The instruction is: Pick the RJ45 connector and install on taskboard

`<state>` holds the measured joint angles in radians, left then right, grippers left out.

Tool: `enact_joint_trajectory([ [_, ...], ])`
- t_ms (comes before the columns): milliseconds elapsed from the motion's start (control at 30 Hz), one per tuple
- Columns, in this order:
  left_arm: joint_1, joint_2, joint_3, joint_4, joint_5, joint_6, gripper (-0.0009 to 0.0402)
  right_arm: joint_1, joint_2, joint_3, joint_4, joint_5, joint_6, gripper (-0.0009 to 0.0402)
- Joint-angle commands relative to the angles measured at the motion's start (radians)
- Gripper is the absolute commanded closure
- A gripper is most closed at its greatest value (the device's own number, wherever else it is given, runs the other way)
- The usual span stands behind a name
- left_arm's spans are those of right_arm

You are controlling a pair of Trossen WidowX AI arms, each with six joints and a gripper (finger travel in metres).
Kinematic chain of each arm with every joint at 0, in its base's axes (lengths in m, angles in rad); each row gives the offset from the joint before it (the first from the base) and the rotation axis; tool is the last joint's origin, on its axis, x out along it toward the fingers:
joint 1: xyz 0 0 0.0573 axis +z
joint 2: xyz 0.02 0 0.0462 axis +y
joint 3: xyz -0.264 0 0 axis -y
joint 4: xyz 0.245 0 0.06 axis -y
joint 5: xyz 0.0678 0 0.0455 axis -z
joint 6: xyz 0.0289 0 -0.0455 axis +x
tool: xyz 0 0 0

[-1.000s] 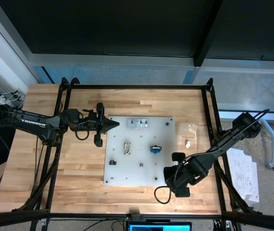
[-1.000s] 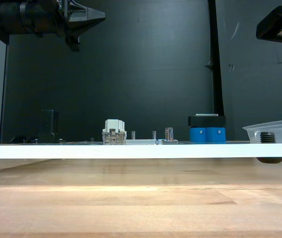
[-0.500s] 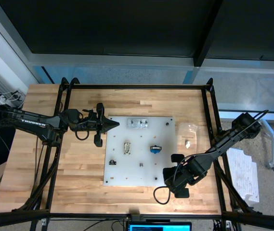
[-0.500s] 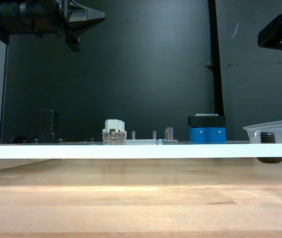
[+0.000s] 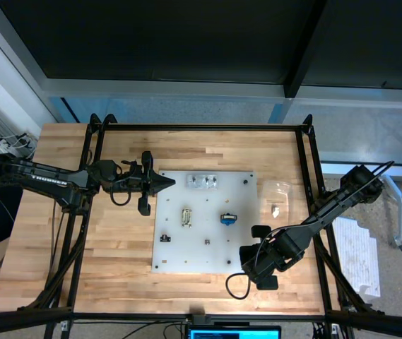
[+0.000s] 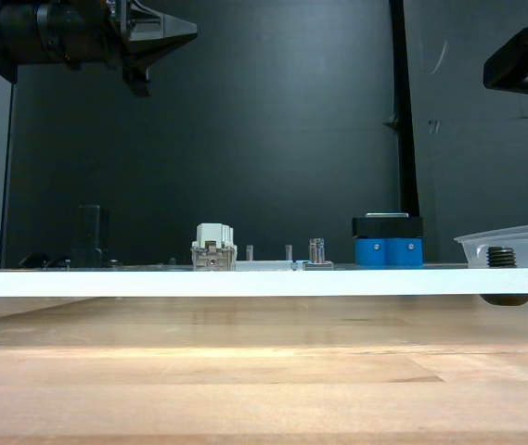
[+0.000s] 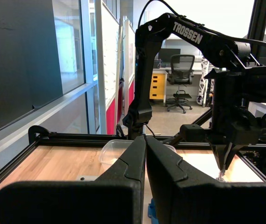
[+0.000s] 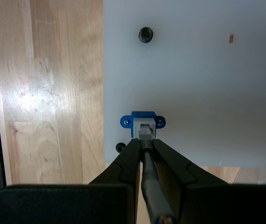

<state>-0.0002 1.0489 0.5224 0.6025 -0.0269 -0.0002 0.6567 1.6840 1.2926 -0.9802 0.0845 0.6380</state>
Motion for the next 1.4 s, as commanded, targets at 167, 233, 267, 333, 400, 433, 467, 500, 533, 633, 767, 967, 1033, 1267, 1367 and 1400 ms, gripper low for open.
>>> enact_joint_trajectory([
  [167, 0.000, 0.000, 0.000, 0.000, 0.000, 0.000, 0.0393, 0.000, 0.005, 0.000, -0.001, 0.002, -0.006, 0.0393],
  [233, 0.000, 0.000, 0.000, 0.000, 0.000, 0.000, 0.0393, 0.000, 0.006, 0.000, 0.001, 0.002, -0.006, 0.0393],
  [267, 0.000, 0.000, 0.000, 0.000, 0.000, 0.000, 0.0393, 0.000, 0.006, 0.000, 0.003, 0.002, -0.007, 0.0393],
  [333, 0.000, 0.000, 0.000, 0.000, 0.000, 0.000, 0.0393, -0.001, 0.006, 0.000, 0.006, 0.003, -0.007, 0.0393],
  [400, 0.000, 0.000, 0.000, 0.000, 0.000, 0.000, 0.0393, -0.001, 0.006, 0.000, 0.006, 0.005, -0.007, 0.0393],
  [433, 0.000, 0.000, 0.000, 0.000, 0.000, 0.000, 0.0393, -0.001, 0.006, 0.000, 0.006, 0.006, -0.007, 0.0393],
  [467, 0.000, 0.000, 0.000, 0.000, 0.000, 0.000, 0.0393, -0.001, 0.006, 0.000, 0.006, 0.006, -0.007, 0.0393],
  [500, 0.000, 0.000, 0.000, 0.000, 0.000, 0.000, 0.0393, -0.001, 0.006, 0.000, 0.006, 0.007, -0.007, 0.0393],
  [533, 0.000, 0.000, 0.000, 0.000, 0.000, 0.000, 0.0393, -0.001, 0.006, 0.000, 0.006, 0.007, -0.007, 0.0393],
  [633, 0.000, 0.000, 0.000, 0.000, 0.000, 0.000, 0.0393, -0.002, 0.006, 0.000, 0.006, 0.010, -0.007, 0.0393],
  [767, 0.000, 0.000, 0.000, 0.000, 0.000, 0.000, 0.0393, -0.002, 0.006, 0.000, 0.007, 0.011, -0.007, 0.0393],
  [967, 0.000, 0.000, 0.000, 0.000, 0.000, 0.000, 0.0393, -0.002, 0.005, 0.000, 0.008, 0.013, -0.008, 0.0393],
  [1033, 0.000, 0.000, 0.000, 0.000, 0.000, 0.000, 0.0393, -0.002, 0.007, 0.000, 0.007, 0.013, -0.009, 0.0393],
  [1267, 0.000, 0.000, 0.000, 0.000, 0.000, 0.000, 0.0393, -0.002, 0.008, -0.023, 0.030, 0.012, -0.009, 0.0393],
  [1367, 0.000, 0.000, 0.000, 0.000, 0.000, 0.000, 0.0393, -0.002, 0.012, -0.032, 0.036, 0.012, -0.010, 0.0393],
  [1400, 0.000, 0.000, 0.000, 0.000, 0.000, 0.000, 0.0393, -0.002, 0.013, -0.036, 0.042, 0.012, -0.010, 0.0393],
])
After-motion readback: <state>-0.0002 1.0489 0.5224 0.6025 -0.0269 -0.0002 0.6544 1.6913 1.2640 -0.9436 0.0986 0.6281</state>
